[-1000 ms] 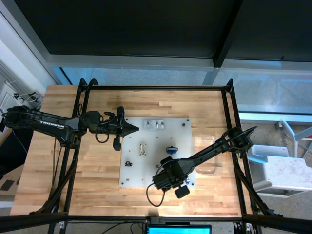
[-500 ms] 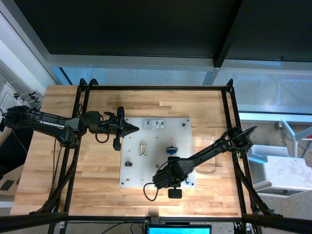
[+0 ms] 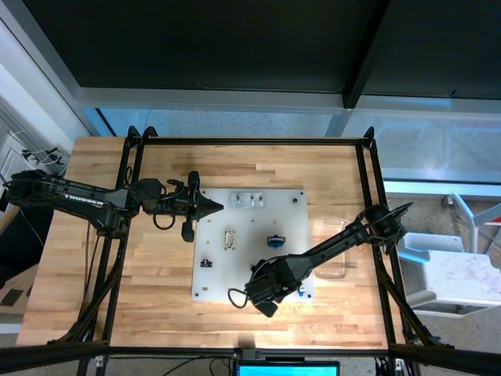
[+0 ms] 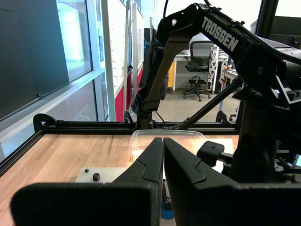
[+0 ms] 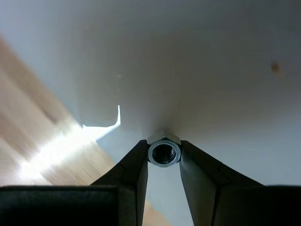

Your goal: Pick the M12 fastener and fasten on the M12 threads

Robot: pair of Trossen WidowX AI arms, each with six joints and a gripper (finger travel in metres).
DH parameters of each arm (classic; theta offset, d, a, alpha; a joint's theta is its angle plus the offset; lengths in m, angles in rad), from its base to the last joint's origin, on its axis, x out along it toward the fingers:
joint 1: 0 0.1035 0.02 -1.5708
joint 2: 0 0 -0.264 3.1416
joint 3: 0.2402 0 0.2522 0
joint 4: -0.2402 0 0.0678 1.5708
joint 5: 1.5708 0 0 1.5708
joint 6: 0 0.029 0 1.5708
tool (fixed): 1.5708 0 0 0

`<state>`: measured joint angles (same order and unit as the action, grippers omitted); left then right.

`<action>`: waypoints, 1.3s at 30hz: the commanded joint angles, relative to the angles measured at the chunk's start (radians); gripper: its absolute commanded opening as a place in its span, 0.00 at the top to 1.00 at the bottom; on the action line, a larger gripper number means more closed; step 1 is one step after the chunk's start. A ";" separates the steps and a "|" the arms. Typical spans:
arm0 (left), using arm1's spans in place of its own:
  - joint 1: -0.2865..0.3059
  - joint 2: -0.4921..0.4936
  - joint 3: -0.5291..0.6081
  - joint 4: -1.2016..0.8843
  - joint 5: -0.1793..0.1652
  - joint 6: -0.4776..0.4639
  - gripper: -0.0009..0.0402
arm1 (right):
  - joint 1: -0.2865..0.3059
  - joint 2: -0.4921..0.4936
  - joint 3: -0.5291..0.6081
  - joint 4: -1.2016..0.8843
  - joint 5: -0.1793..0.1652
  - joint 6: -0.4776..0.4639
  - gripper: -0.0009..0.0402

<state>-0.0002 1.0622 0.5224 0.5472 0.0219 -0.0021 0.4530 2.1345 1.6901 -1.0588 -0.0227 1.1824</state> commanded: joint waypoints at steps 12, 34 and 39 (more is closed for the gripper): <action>0.000 0.000 0.000 0.000 0.000 0.000 0.98 | -0.003 0.001 0.000 -0.002 0.004 0.333 0.89; 0.000 0.000 0.000 0.000 0.000 0.000 0.98 | -0.004 0.001 0.000 0.003 0.004 1.362 0.89; 0.000 0.000 0.000 0.000 0.000 0.000 0.98 | -0.004 0.001 0.000 0.005 0.004 1.620 0.89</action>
<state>-0.0002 1.0622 0.5228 0.5472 0.0219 -0.0021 0.4484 2.1345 1.6901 -1.0565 -0.0181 2.7480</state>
